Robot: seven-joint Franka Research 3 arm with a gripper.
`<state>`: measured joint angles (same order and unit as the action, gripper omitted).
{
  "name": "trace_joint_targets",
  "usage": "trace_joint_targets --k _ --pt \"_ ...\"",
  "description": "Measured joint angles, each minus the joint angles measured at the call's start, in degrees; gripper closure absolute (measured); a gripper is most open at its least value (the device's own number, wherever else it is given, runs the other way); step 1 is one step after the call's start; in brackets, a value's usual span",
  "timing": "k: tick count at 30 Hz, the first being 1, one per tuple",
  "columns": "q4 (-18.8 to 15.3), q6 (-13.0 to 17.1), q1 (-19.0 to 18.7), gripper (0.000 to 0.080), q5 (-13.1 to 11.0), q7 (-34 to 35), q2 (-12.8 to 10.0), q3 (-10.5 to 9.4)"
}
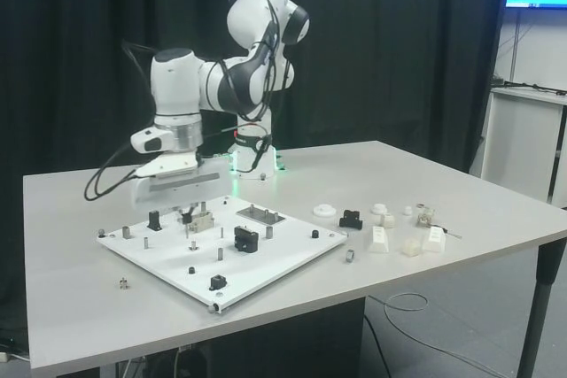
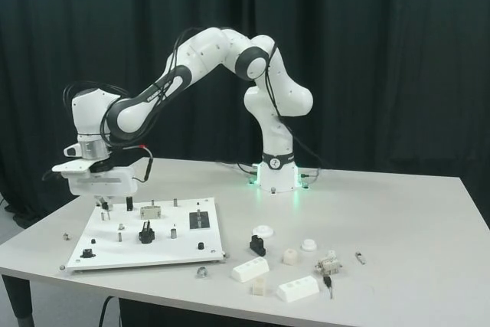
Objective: Place round peg 1.
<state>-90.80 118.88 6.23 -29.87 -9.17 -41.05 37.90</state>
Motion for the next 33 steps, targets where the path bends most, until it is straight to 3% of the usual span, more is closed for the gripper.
trace_joint_targets --k 6,15,33 --pt "-2.25 -1.51 -2.12 0.0787 -0.46 0.00 1.85 -0.04" --pt "-7.13 -1.47 -6.33 0.0787 -1.31 0.60 5.78 -0.06" --pt "-16.76 1.47 -14.01 0.0787 -0.99 5.70 12.87 0.07"
